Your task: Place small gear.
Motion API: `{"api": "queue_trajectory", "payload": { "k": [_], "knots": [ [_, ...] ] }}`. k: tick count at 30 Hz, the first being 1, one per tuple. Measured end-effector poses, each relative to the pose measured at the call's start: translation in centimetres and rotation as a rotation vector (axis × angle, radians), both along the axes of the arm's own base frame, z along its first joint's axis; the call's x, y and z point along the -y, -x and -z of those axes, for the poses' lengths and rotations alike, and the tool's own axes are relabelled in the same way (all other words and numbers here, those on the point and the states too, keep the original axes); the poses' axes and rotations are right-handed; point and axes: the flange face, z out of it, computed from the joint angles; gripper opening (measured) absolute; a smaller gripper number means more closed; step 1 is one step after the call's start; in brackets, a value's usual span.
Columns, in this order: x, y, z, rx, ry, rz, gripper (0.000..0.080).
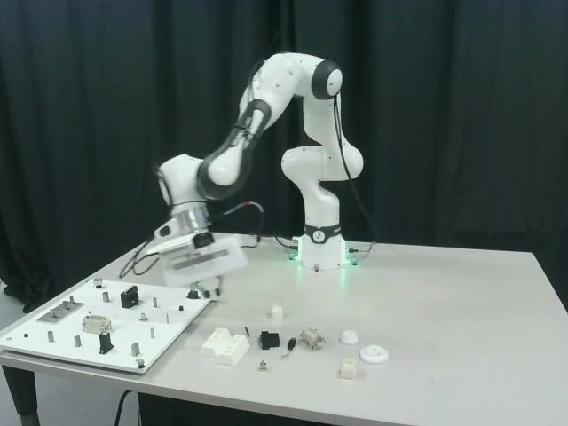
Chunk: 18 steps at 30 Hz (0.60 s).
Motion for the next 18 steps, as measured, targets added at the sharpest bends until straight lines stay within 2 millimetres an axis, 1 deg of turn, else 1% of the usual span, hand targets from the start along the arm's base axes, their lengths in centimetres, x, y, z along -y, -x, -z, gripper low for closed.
{"api": "queue_trajectory", "payload": {
  "k": [6,18],
  "knots": [
    [-6.0,-0.2,-0.3,0.014,0.026,0.013,0.0196],
    [-18.5,-1.5,-1.2,0.033,0.05,0.022,0.0196]
  ]
}}
